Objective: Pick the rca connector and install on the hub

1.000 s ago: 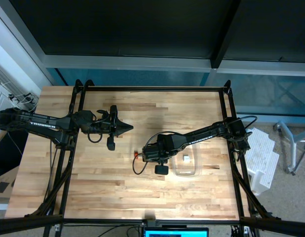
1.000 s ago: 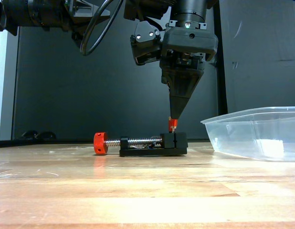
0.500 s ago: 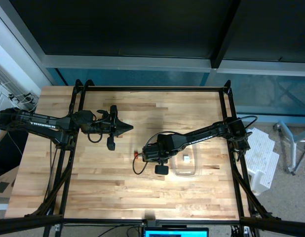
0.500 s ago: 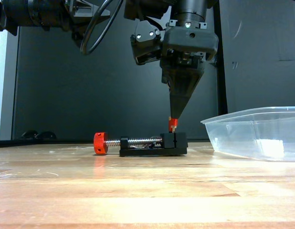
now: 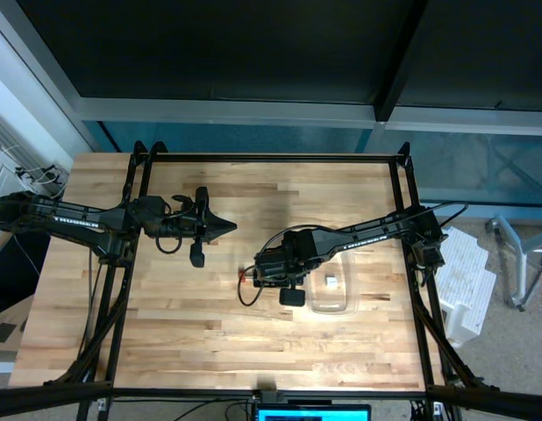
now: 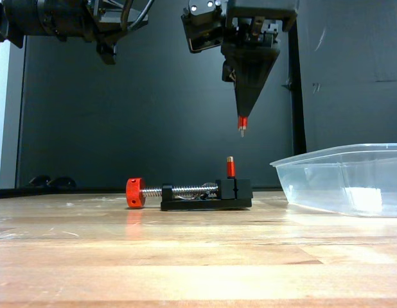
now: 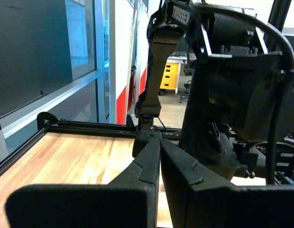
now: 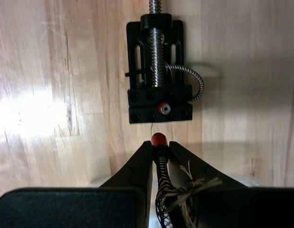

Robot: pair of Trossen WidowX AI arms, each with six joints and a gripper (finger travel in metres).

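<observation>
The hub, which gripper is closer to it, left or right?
Right. The right gripper hangs just above the hub, shut on the rca connector. The left gripper is shut and sits well off toward the table's left side.

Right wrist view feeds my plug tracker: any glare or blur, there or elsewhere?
Right wrist view: glare whitens the wooden table beside the black rectangular hub; right gripper above it, shut on the red-tipped rca connector, sharp. Low view: its foreground blurs. High view: left gripper, shut, parked left, clear.
</observation>
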